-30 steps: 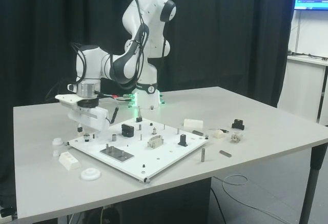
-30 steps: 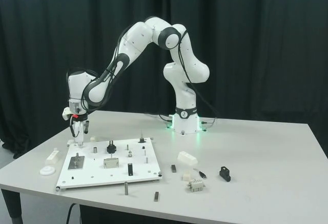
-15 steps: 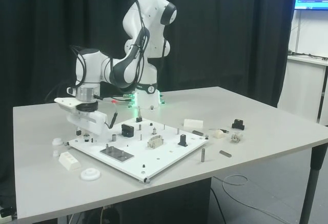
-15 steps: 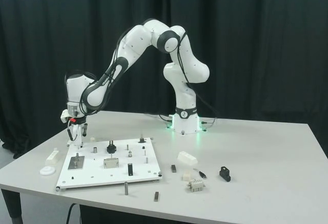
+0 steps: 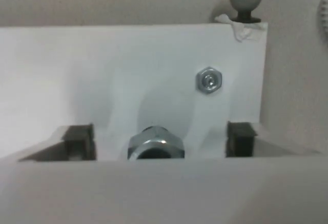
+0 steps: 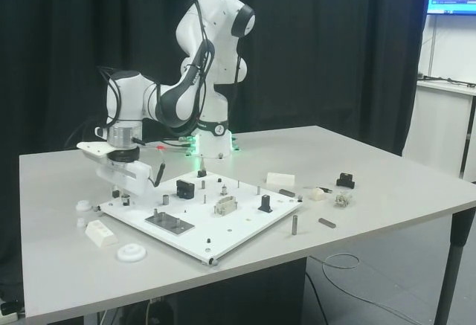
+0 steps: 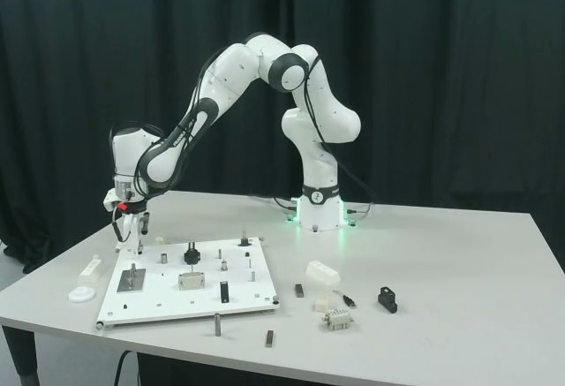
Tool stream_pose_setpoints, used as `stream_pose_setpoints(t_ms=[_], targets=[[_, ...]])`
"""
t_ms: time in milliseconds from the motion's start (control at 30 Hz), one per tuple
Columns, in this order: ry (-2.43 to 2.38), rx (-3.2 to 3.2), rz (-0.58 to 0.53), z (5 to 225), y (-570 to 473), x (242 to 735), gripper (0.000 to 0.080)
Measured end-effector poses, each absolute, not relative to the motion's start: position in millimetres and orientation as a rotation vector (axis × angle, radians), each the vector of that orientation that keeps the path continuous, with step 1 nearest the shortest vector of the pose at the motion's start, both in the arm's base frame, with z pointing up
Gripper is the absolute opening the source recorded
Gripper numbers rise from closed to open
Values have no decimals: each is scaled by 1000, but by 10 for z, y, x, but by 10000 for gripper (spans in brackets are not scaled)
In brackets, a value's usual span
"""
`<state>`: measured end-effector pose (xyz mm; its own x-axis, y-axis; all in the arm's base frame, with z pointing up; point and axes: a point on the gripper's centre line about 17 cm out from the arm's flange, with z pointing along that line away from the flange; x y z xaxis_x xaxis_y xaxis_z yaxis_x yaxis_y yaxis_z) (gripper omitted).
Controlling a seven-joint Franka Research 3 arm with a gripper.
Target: Remove bolt 4.
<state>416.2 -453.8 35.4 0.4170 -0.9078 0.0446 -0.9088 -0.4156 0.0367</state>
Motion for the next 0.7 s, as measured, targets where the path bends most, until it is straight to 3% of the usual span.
stream_pose_setpoints(t_ms=[100, 133, 267, 300, 567, 600, 700], targets=[[-1667, 2601, 22, 349, -4523, 4165, 668], [-1667, 2603, 19, 346, -4516, 4165, 508], [-1670, 2609, 8, 330, -4480, 4169, 508], [-1671, 2609, 6, 326, -4481, 4165, 308], [-1678, 2610, 1, 326, -4481, 4160, 308], [-1678, 2610, 1, 326, -4481, 4159, 230], [-1679, 2610, -2, 326, -4482, 4159, 230]])
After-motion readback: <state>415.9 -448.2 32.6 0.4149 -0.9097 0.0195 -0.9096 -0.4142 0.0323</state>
